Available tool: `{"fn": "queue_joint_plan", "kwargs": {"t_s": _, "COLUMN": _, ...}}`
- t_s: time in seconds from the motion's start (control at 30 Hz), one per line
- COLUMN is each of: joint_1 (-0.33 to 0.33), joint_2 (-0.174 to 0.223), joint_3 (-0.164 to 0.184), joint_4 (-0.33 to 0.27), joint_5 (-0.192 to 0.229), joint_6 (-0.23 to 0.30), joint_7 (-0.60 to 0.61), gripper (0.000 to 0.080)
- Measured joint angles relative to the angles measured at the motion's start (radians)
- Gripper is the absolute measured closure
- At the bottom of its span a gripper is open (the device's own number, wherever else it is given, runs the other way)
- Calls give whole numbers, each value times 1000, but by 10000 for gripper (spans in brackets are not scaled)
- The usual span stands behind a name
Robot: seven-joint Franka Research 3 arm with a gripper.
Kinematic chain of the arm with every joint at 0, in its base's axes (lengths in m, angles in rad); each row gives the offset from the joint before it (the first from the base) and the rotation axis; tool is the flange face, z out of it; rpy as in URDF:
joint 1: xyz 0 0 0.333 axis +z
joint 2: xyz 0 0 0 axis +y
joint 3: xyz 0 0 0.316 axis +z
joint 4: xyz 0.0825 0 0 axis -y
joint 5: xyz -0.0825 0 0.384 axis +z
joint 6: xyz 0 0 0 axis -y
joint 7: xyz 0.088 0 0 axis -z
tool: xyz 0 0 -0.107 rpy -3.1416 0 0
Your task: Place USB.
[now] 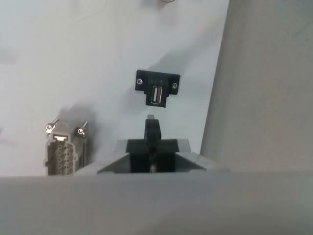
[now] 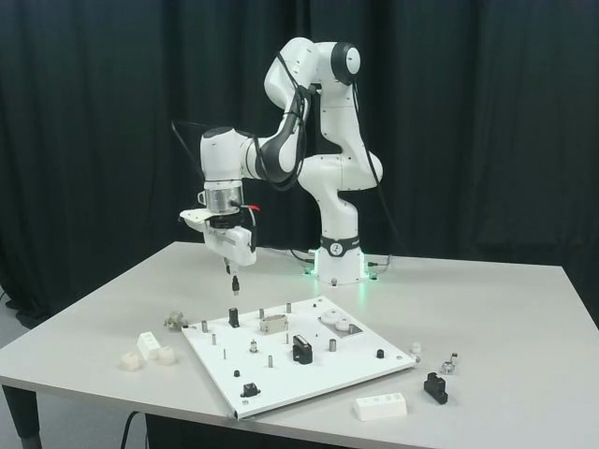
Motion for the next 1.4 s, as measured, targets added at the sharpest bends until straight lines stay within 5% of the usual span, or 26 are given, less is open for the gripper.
{"fn": "queue_joint_plan", "kwargs": {"t_s": 1.4, "joint_1": 1, "joint_2": 0, "joint_3": 12, "joint_4": 0, "joint_5": -18, "joint_6": 3, "joint_7": 17, "gripper": 776}}
